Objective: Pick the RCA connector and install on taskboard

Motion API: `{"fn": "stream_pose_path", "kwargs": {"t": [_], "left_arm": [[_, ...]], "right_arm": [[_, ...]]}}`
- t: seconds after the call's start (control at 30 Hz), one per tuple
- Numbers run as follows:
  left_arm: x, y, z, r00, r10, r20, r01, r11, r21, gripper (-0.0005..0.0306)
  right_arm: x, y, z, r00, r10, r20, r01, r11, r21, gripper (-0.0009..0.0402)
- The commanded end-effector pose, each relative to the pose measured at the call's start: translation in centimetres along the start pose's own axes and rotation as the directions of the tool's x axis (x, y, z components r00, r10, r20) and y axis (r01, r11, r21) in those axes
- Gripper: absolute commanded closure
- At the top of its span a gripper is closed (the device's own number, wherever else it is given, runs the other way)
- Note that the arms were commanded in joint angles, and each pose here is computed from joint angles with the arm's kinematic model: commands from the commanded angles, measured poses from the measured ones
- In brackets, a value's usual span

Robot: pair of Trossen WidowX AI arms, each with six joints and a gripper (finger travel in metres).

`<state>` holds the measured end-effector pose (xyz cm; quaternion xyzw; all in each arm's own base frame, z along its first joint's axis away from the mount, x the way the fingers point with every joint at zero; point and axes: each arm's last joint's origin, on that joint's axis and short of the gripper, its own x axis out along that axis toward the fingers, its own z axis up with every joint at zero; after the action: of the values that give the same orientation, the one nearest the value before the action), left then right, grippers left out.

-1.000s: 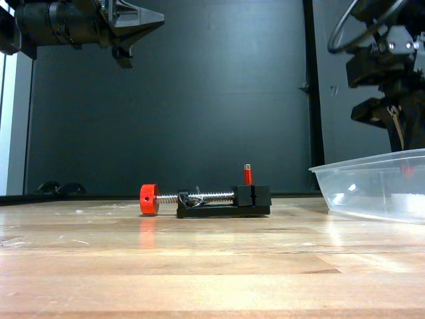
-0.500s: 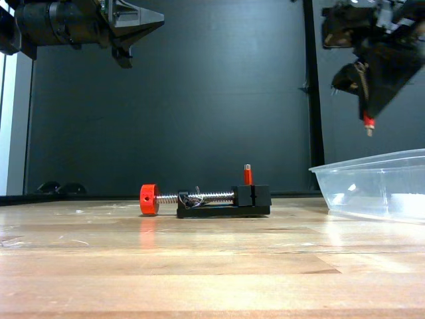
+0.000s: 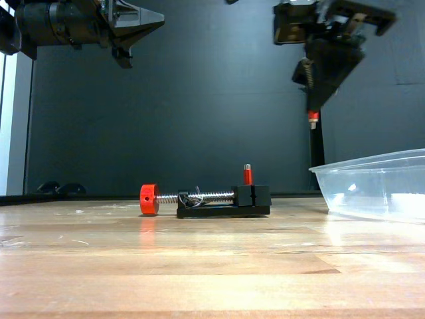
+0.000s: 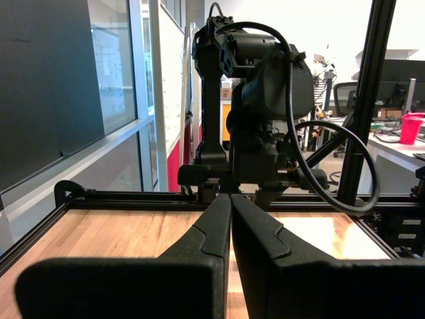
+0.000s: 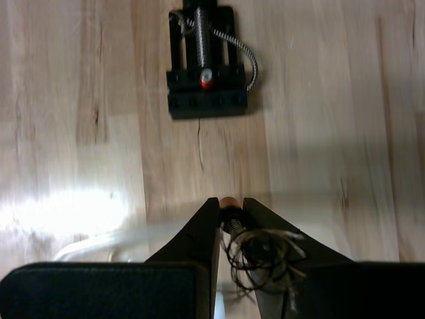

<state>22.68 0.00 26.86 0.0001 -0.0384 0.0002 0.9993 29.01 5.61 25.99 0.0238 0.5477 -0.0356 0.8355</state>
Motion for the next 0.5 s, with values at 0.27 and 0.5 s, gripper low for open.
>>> {"fn": "stream_pose_path", "kwargs": {"t": [0.27,0.5], "left_arm": [[0.0,0.0,0.0,1.0,0.0,0.0,0.0,1.0,0.0,0.03],[0.0,0.0,0.0,1.0,0.0,0.0,0.0,1.0,0.0,0.03]], "right_arm": [[2.8,0.7,3.7,1.0,-0.013,-0.023,0.013,1.0,-0.024,0.0393],[4.8,1.2,5.7,0.999,-0.017,-0.031,0.016,0.999,-0.029,0.0393]]}}
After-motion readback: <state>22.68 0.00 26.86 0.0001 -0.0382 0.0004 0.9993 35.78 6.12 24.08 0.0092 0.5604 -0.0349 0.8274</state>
